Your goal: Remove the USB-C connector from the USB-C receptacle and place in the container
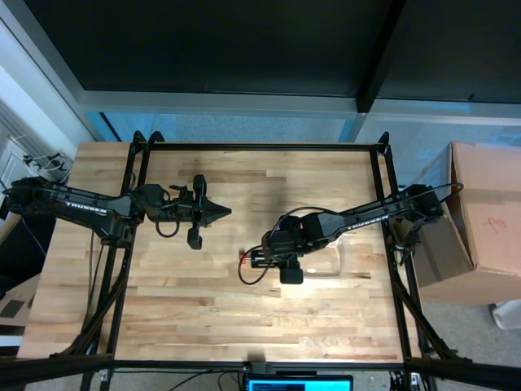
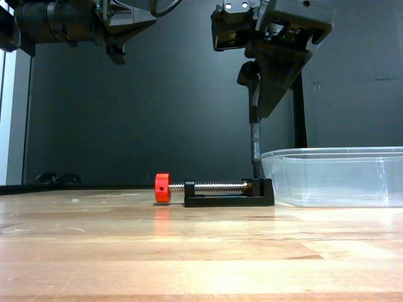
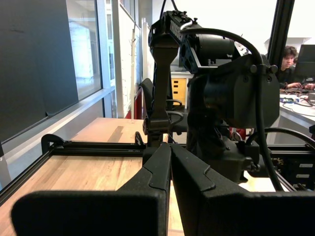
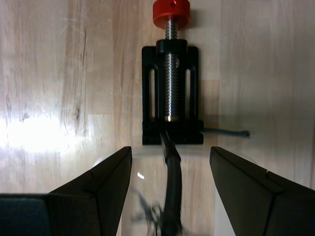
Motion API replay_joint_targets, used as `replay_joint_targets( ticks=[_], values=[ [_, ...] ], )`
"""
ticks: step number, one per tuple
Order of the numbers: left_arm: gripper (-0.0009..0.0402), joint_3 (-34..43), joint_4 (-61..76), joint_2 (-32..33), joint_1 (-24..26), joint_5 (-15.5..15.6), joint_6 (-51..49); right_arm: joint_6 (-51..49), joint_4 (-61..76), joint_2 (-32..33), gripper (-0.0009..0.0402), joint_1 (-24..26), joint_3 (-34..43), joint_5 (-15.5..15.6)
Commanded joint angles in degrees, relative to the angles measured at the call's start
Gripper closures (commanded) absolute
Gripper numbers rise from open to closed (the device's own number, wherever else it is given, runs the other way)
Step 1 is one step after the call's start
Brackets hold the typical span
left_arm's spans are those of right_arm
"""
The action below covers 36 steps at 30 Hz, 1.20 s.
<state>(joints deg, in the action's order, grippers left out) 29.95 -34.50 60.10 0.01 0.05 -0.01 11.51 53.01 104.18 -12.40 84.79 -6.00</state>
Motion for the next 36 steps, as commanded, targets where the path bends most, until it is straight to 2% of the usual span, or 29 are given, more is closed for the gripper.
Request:
replay_joint_targets(
  ticks=[1, 8, 23, 36],
  values=[
    [0.0393, 0.00, -0.02, 0.02, -0.02, -0.02, 0.00, -0.33, -0.33, 0.52, 0.0186, 0.02, -0.04, -0.02],
    [0.0393, 0.00, -0.02, 0.02, -0.02, -0.02, 0.00, -0.66, -1.27, 1.42, 0.0234, 0.02, -0.20, -0.46],
    [0.0393, 0.00, -0.02, 0.02, 0.00, -0.02, 0.00, -0.92, -1.27, 1.40, 0.0395, 0.04, -0.37, -0.46],
    [0.0393, 0.00, -0.02, 0.02, -0.02, -0.02, 0.00, -1.01, -1.27, 1.40, 0.0394, 0.04, -0.37, -0.44]
  ],
)
